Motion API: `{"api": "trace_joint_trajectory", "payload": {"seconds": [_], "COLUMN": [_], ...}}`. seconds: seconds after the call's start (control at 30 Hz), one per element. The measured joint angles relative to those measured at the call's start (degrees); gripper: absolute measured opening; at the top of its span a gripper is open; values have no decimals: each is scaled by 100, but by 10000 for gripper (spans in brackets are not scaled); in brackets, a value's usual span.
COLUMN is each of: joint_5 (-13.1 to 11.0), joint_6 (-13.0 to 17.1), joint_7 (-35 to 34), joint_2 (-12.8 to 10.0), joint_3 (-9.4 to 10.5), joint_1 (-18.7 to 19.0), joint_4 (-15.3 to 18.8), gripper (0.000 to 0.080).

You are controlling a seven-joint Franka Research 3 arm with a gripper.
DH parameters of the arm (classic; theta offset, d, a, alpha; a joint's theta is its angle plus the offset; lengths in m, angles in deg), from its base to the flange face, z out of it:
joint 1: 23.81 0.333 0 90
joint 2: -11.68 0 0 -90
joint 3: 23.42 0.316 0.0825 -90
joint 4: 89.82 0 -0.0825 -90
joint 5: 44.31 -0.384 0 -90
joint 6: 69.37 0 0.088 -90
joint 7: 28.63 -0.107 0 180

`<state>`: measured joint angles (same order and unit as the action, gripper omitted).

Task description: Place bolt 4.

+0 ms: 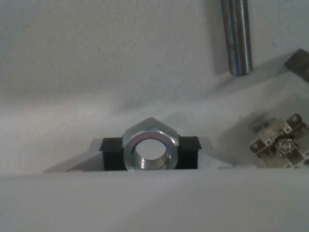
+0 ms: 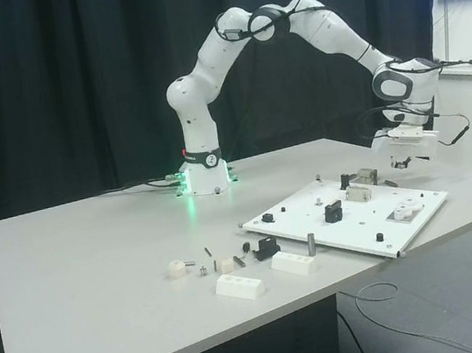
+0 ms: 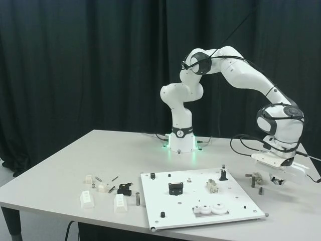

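The claw [image 1: 150, 154] is clamped on a hex nut [image 1: 149, 146]; its black pads [image 1: 112, 155] are half cut off. It hangs low over the grey desk [image 2: 87, 252], beside the white board [image 2: 349, 217]. No bolt 4 can be made out.

White assembly board [image 3: 200, 208] lies on grey table [image 3: 75, 165]. On board: black block [image 3: 175, 188], two white gears [image 3: 210, 209] near its front edge. White blocks [image 3: 103, 197] and small pins lie left of board.
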<state>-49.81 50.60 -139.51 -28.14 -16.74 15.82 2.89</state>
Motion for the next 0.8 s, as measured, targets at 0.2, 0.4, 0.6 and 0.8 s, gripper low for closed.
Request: {"api": "trace_joint_trajectory", "payload": {"seconds": [0.2,0.4,0.6,0.8], "joint_5": [-113,-175,-217,-238], "joint_6": [317,590,788,846], "joint_7": [0,0,0,14], "joint_2": [73,109,128,153], "joint_3": [-110,-175,-212,-251], "joint_1": [92,147,177,210], "joint_4": [234,410,541,602], "gripper": [229,229,229,229]}}
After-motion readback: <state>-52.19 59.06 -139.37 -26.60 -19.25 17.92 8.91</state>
